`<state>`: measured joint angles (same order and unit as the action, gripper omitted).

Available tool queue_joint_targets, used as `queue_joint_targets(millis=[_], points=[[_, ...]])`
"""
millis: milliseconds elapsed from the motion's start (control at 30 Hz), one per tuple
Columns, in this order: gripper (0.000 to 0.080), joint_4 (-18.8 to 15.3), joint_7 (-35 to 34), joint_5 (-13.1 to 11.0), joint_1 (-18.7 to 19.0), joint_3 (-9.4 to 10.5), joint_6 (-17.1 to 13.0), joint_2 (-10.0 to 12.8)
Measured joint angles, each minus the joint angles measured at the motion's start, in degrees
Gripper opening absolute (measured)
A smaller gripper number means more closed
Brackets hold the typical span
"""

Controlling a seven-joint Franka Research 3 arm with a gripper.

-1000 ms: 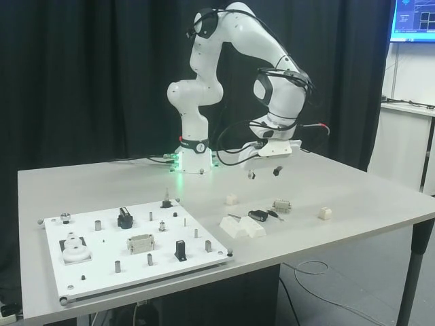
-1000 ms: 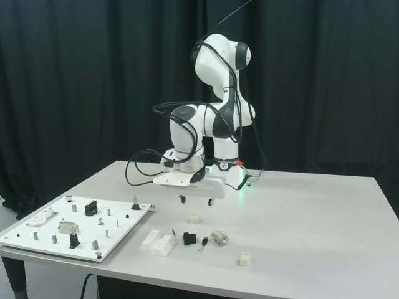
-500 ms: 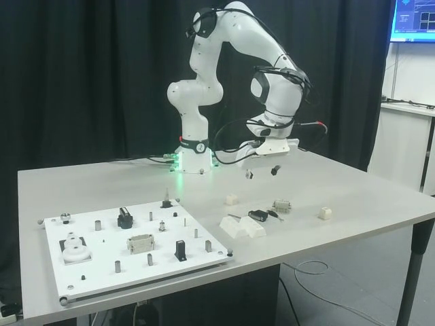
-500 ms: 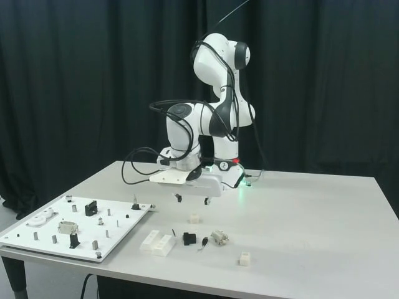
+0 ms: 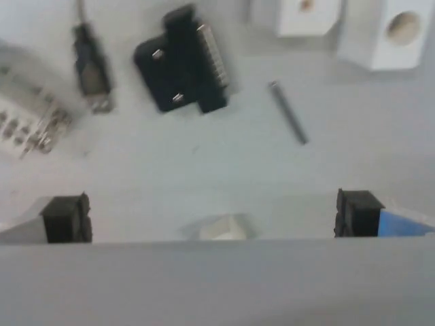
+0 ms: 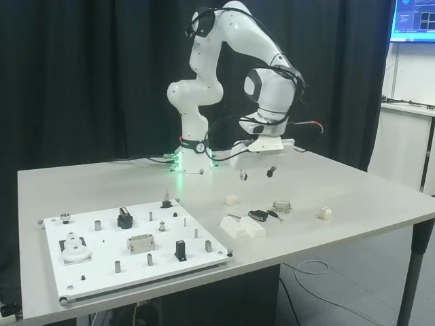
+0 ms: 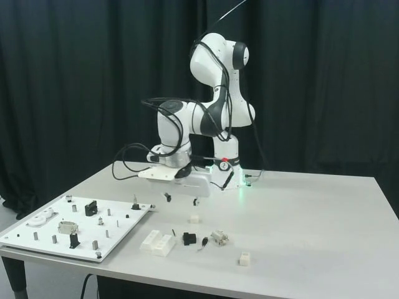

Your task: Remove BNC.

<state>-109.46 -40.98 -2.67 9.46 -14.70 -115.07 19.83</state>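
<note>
A white board (image 6: 102, 278) lies at the table's front left and holds several small fittings. Among them a small grey metal connector (image 6: 162, 225) stands upright near the board's middle; it also shows in the second room view as the same connector (image 7: 100, 220). My gripper (image 6: 257, 174) hangs open and empty above the loose parts, well to the right of the board. In the second room view the gripper (image 7: 181, 199) is above a small white cube (image 7: 194, 218). The wrist view shows the gripper (image 5: 212, 216) with black fingertips (image 5: 66, 219) wide apart; the board is out of that view.
Loose parts lie under the gripper: a black connector (image 5: 183, 61), a grey multi-pin connector (image 5: 27, 125), a thin pin (image 5: 287, 112) and white blocks (image 5: 387, 30). Another white cube (image 6: 325, 213) sits further right. The arm's base (image 6: 193, 159) stands behind.
The gripper has moved left toward the board side and risen slightly, staying open. Nothing on the table has moved.
</note>
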Motion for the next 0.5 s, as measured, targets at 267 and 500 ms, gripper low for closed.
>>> queue_joint_targets(millis=[267,500], points=[[0.0800,0.0,-0.8,-0.1,-0.3,-3.73,-3.6,0.0],[0.0800,0.0,-5.0,-0.5,-1.6,-6.46,-6.5,0.0]])
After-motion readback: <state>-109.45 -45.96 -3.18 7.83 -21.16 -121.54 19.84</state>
